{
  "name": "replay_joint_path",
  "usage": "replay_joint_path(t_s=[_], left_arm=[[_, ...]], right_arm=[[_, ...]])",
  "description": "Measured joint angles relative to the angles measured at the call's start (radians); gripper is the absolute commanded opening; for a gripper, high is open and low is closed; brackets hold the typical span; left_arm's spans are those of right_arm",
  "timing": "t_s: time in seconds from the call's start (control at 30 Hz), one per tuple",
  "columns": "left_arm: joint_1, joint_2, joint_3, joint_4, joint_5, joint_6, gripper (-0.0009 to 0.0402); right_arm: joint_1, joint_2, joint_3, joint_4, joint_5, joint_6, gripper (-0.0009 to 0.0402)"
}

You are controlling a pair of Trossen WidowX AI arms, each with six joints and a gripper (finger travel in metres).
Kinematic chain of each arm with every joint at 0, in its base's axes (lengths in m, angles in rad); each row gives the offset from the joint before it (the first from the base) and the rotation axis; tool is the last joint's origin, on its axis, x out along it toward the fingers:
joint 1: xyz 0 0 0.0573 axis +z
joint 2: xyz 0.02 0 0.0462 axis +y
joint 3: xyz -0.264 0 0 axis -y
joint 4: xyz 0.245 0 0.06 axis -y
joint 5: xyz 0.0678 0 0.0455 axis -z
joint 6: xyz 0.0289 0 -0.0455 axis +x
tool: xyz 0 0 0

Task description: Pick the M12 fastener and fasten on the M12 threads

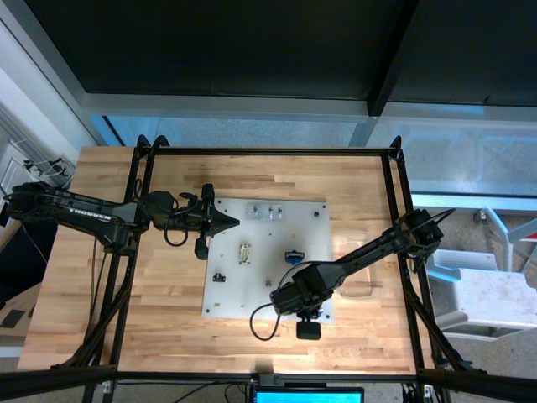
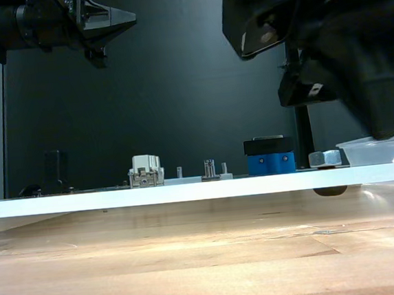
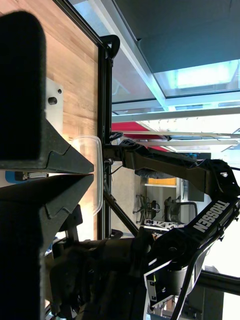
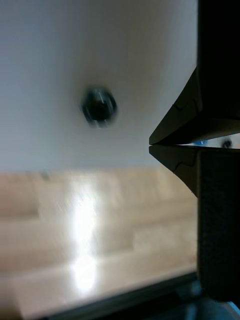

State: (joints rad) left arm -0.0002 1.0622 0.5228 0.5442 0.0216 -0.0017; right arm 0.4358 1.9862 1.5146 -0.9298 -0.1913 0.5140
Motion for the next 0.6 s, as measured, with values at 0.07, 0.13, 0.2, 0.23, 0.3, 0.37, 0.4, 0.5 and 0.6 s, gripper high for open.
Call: replay_joint_path(t_s=[0.07, 0.13, 0.2, 0.23, 0.3, 0.37, 0.4, 0.5, 0.6], left_arm=[[0.0, 0.0, 0.0, 0.0, 0.0, 0.0, 0.0], [0.0, 0.0, 0.0, 0.0, 0.0, 0.0, 0.0], [0.0, 0.0, 0.0, 0.0, 0.0, 0.0, 0.0], [0.0, 0.0, 0.0, 0.0, 0.0, 0.0, 0.0], [0.0, 0.0, 0.0, 0.0, 0.0, 0.0, 0.0], [0.0, 0.0, 0.0, 0.0, 0.0, 0.0, 0.0], [0.0, 0.0, 0.0, 0.0, 0.0, 0.0, 0.0], [0.0, 0.0, 0.0, 0.0, 0.0, 0.0, 0.0], [0.0, 0.0, 0.0, 0.0, 0.0, 0.0, 0.0]], right_arm=[[0.0, -0.009, 0.0, 0.0, 0.043, 0.024, 0.0], [0.001, -0.016, 0.0, 0.0, 0.089, 0.035, 0.0], [0.001, -0.018, 0.001, -0.005, 0.139, 0.047, 0.0], [0.0, -0.018, 0.001, -0.007, 0.164, 0.056, 0.0], [0.0, -0.018, 0.001, -0.009, 0.199, 0.073, 0.0], [-0.002, -0.01, 0.001, -0.002, 0.224, 0.08, 0.0], [-0.001, -0.004, 0.002, 0.001, 0.234, 0.082, 0.0], [0.0, 0.011, 0.002, 0.019, 0.245, 0.083, 0.0], [0.0, 0.016, 0.002, 0.039, 0.245, 0.082, 0.0]])
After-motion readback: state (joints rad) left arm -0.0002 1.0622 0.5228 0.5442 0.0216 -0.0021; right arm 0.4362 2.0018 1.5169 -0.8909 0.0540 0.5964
